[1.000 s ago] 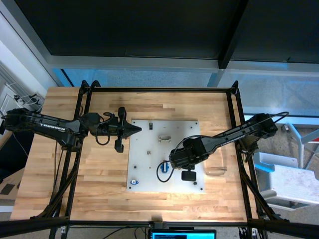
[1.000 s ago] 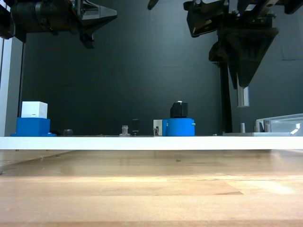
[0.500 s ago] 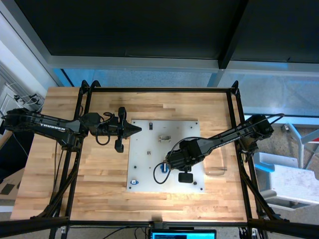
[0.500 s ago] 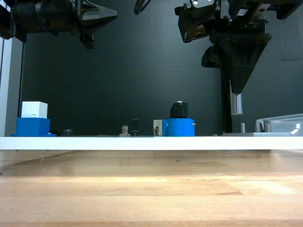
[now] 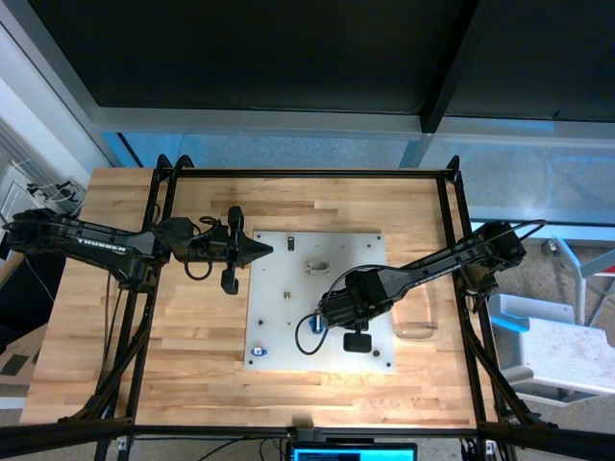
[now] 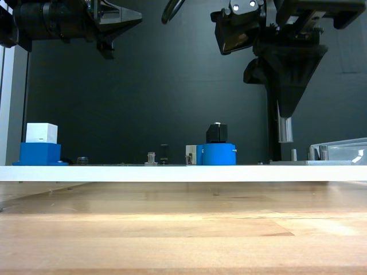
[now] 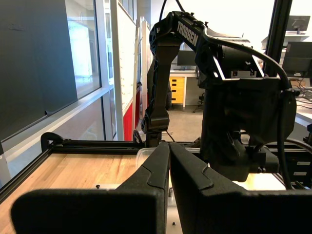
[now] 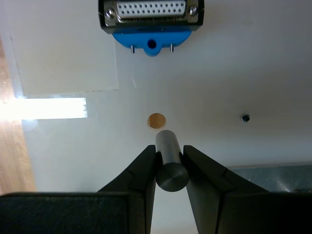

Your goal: Pick the 16mm cylinder and place it in the taskboard

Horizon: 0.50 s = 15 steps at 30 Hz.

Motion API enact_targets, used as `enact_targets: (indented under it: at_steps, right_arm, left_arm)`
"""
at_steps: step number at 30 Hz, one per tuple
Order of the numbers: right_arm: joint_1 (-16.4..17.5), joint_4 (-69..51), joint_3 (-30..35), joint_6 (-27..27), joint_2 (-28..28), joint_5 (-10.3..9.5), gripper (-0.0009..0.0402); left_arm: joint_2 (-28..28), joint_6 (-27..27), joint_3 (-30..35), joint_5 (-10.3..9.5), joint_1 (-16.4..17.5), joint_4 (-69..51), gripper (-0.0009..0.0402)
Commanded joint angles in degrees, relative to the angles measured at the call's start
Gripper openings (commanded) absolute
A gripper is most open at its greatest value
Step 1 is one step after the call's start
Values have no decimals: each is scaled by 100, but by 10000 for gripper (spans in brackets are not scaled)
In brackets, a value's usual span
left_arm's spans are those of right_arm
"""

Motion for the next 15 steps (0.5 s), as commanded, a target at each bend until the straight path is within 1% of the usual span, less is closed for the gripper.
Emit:
enact_targets:
  at_steps: [1,15]
  right_arm:
    - [2,44,15,-11,85,-4,25]
    - [4,101,70,31,205,0,25]
  left_arm:
    - [0,2,2,0,2,2,0]
    - [0,2,2,0,2,2,0]
